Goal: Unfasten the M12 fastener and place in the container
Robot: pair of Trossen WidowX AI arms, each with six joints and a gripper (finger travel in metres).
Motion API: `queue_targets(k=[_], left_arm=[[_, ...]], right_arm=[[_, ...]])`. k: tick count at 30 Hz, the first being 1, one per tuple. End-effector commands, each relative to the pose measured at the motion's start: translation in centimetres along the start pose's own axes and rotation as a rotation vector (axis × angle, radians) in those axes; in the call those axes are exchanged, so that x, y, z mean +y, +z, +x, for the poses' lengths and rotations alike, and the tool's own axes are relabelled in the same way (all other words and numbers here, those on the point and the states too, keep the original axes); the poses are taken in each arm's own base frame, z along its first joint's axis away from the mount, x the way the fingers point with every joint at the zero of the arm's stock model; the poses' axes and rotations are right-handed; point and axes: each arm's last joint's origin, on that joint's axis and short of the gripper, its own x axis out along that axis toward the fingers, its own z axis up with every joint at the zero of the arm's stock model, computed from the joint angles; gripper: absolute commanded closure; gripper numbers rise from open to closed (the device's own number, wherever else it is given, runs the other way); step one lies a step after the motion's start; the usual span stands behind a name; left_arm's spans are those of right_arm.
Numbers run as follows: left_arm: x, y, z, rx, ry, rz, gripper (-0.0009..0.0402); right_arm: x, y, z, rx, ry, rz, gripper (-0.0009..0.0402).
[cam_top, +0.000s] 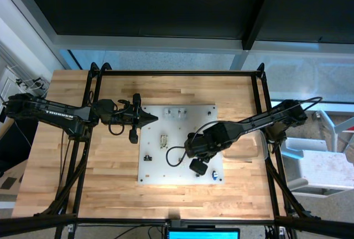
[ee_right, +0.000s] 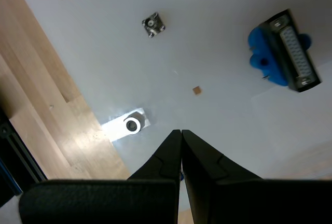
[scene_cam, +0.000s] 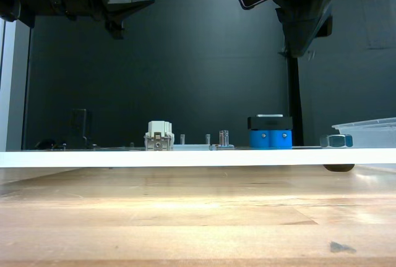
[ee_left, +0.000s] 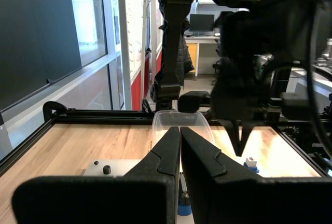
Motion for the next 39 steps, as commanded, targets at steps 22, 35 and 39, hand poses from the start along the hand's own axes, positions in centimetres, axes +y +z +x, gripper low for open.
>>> queue_targets(k=[22,35,39], left_arm=[[0.0,0.0,0.0,0.000,0.000,0.000,0.0393],[0.0,0.0,0.0,0.000,0.000,0.000,0.0393],[0.0,0.0,0.0,0.000,0.000,0.000,0.0393]], right_arm=[[4.9,-1.1,4.9,0.082,-0.061,0.013,0.0190],[5.2,-1.2,7.0,0.085,-0.113,0.054,0.0146],[5.3,-1.4,7.3,0.083,-0.108,0.049,0.0146]])
